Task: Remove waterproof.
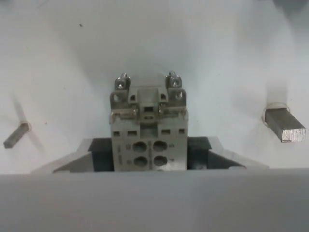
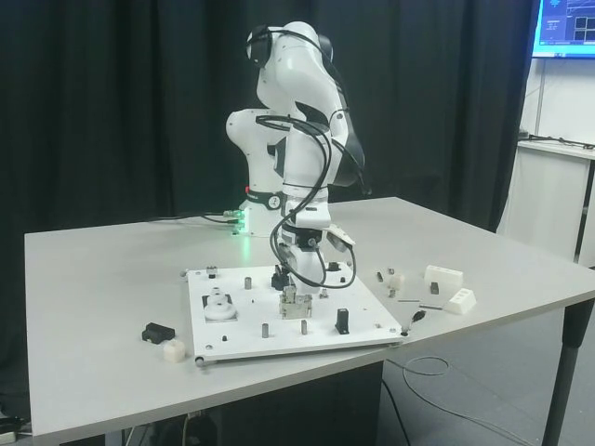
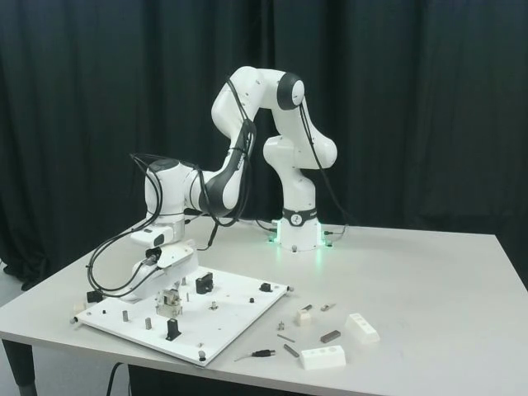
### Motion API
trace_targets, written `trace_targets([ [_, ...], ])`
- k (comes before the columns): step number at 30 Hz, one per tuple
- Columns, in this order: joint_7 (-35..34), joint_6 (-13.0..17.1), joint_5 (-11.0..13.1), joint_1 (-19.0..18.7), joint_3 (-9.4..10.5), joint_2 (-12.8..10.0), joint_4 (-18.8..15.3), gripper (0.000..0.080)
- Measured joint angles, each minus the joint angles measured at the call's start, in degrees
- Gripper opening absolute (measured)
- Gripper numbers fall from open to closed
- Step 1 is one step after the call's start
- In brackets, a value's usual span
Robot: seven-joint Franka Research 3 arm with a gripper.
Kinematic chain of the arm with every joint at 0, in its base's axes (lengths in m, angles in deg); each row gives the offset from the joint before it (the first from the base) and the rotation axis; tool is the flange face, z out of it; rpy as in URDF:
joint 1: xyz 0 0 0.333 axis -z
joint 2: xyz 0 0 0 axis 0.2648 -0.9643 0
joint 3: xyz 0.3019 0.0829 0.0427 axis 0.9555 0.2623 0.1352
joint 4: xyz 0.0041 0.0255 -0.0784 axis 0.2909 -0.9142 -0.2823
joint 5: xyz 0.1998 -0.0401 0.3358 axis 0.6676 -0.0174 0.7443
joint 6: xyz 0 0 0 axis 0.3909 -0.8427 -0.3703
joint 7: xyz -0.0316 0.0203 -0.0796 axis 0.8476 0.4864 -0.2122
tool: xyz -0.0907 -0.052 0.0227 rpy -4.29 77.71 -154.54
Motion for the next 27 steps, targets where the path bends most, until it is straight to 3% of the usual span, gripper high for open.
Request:
trace_targets([
  [11, 0.0, -1.62, 0.0, -0.01, -0.1, 0.01, 0.95, 0.031],
  [27, -0.05, -9.46, -0.03, -0.75, -0.73, 3.04, 4.33, 0.031],
])
